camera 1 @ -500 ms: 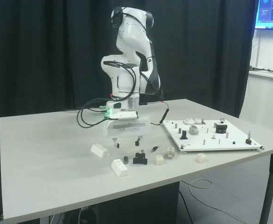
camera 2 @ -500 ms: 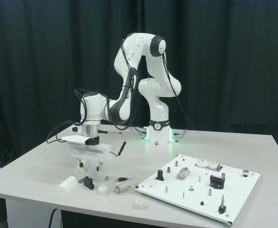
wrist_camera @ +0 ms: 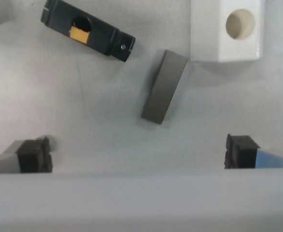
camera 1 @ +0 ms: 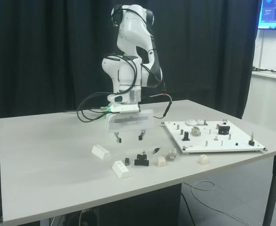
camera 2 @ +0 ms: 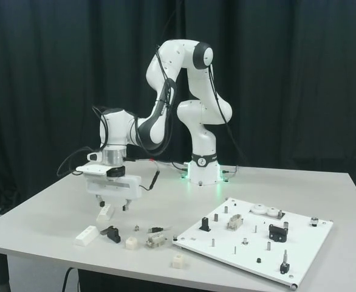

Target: Remove round peg 2.

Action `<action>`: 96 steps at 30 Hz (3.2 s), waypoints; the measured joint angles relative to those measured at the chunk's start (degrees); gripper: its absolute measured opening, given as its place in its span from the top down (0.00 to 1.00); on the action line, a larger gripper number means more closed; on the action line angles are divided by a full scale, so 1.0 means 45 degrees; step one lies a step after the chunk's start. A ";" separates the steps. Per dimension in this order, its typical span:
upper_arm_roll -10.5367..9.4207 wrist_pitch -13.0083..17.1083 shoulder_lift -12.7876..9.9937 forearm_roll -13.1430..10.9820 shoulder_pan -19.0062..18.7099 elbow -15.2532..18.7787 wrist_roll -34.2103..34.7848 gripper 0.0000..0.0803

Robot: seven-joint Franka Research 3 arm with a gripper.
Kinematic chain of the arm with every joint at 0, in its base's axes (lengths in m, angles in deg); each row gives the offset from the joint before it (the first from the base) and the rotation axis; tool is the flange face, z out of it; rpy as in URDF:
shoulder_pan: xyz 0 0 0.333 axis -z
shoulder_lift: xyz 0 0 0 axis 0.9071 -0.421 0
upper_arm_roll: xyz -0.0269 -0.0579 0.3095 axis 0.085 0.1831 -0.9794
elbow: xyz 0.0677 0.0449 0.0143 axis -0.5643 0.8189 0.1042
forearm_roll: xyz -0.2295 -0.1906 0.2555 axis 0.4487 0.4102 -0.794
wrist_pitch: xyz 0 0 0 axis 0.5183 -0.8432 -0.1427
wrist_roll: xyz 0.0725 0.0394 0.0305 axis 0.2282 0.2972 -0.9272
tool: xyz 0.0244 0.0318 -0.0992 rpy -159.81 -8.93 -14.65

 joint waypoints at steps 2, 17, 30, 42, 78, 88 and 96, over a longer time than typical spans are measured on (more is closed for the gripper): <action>0.0024 -0.0101 0.0057 0.0005 0.0000 -0.0059 0.0000 0.00; 0.0154 -0.0758 0.0176 0.0123 -0.0008 -0.0469 -0.0023 0.00; 0.0188 -0.0952 0.0177 0.0205 -0.0008 -0.0627 -0.0711 0.00; 0.0154 -0.1022 0.0177 0.0205 -0.0192 -0.0640 -0.0992 0.00; -0.0604 -0.2205 0.0550 -0.0398 -0.4008 -0.0650 0.3072 0.00; -0.0696 -0.2034 0.0474 -0.0353 -0.5766 -0.0650 0.4805 0.00; -0.0688 -0.1227 0.0105 0.0043 -0.6535 -0.0660 0.5377 0.00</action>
